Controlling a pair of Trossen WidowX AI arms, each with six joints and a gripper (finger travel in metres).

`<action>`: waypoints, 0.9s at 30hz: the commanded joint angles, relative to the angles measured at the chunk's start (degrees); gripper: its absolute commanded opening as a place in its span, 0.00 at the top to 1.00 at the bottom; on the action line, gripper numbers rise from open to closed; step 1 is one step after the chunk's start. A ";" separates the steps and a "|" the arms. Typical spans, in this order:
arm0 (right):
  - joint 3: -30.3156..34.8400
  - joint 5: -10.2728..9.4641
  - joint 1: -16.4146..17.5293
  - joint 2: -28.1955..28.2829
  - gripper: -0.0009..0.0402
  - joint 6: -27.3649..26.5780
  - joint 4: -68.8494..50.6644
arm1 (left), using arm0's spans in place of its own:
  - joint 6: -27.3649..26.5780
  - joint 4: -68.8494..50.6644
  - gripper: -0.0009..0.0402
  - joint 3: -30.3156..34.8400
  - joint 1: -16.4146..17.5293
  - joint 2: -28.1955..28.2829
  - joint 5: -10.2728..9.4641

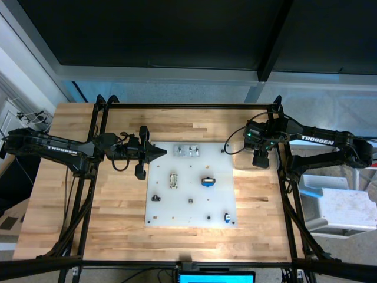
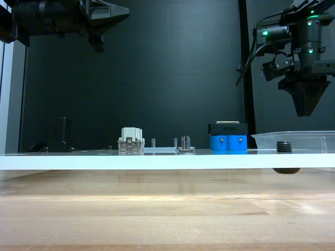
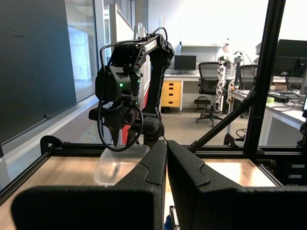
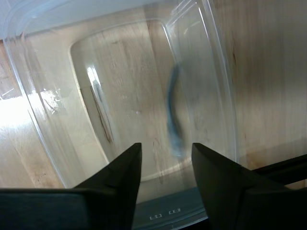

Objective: Remove the rj45 connector and place it in the container

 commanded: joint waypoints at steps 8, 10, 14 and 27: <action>0.07 0.02 0.02 0.00 0.45 1.05 0.07 | 0.02 0.00 0.98 0.00 0.00 0.00 0.00; 0.04 0.02 0.02 0.00 0.44 1.05 0.04 | 0.02 0.00 0.98 0.00 0.02 0.00 0.00; 0.07 0.04 0.02 0.00 0.44 1.05 -0.02 | 0.02 0.00 0.98 0.00 0.02 0.00 0.00; 0.07 0.04 0.02 0.00 0.44 1.03 -0.15 | 0.02 0.00 0.98 0.00 0.02 0.00 0.00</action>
